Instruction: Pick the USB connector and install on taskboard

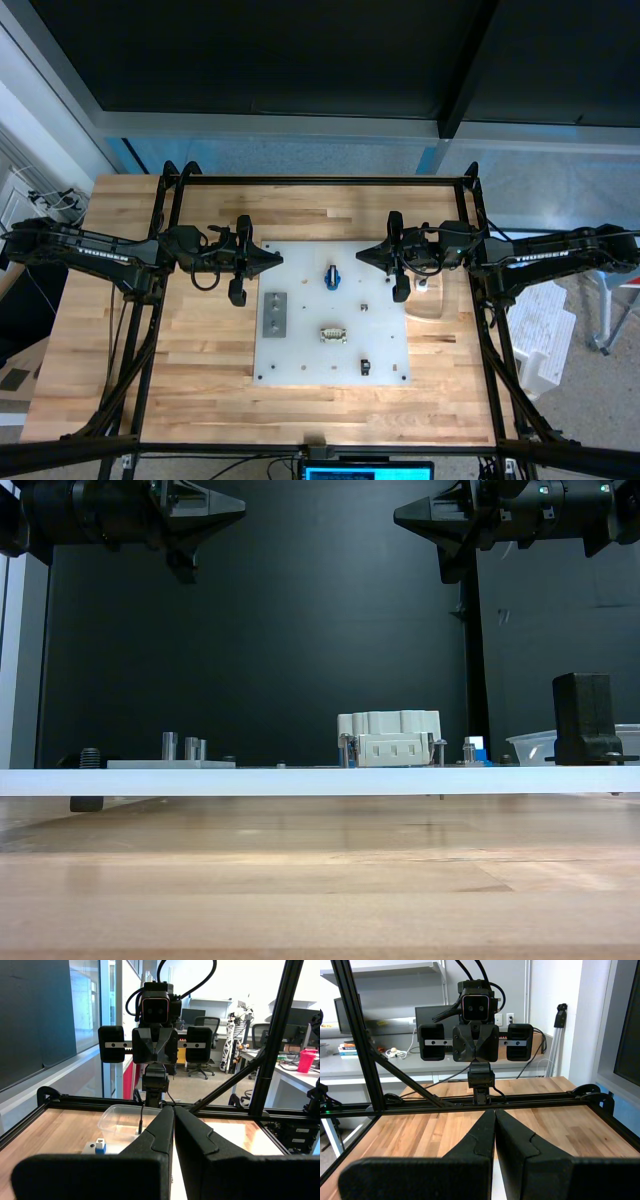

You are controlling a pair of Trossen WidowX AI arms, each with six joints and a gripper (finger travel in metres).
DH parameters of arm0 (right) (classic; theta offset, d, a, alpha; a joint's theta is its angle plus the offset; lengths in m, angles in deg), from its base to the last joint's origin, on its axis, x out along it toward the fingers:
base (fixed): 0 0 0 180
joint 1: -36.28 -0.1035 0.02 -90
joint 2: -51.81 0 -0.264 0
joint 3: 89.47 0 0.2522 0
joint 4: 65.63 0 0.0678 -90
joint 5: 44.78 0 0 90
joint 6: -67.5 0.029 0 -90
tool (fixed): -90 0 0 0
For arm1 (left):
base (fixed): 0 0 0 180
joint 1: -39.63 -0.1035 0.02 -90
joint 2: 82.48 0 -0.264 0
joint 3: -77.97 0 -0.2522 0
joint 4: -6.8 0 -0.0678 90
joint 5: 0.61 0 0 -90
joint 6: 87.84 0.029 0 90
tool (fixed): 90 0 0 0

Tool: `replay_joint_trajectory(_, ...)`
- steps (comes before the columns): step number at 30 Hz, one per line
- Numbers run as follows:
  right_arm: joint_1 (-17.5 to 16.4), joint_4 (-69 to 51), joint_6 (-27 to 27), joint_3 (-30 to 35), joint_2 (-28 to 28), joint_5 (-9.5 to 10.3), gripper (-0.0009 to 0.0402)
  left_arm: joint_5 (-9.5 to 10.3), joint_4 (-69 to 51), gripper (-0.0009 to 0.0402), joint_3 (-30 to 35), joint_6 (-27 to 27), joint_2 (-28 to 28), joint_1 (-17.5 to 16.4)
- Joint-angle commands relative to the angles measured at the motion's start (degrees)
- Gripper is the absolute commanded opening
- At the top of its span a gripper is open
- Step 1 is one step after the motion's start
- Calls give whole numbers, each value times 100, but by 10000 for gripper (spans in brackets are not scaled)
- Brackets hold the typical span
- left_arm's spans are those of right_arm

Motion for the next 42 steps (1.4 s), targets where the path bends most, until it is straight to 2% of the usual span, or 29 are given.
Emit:
replay_joint_trajectory(1,0,7,2,2,-2,-2,0,0,0,0,-2,2,0,2)
replay_joint_trajectory(8,-2,13,79,2,-2,7,0,0,0,0,-2,2,0,0)
replay_joint_trajectory(12,-4,-48,221,26,94,205,0,0,0,0,-2,2,0,0)
replay_joint_trajectory(13,-4,-243,221,83,160,199,0,0,0,0,0,2,0,2)
replay_joint_trajectory(25,-11,-4072,271,1191,962,125,0,0,0,0,0,2,0,2)
replay_joint_trajectory(28,-11,-5005,328,1491,1036,118,0,0,0,0,0,2,0,2)
replay_joint_trajectory(35,-11,-7160,372,2000,1056,-173,0,0,0,0,0,2,0,2)
replay_joint_trajectory(42,-13,-8424,503,2072,1054,-170,0,0,0,0,-2,2,0,0)
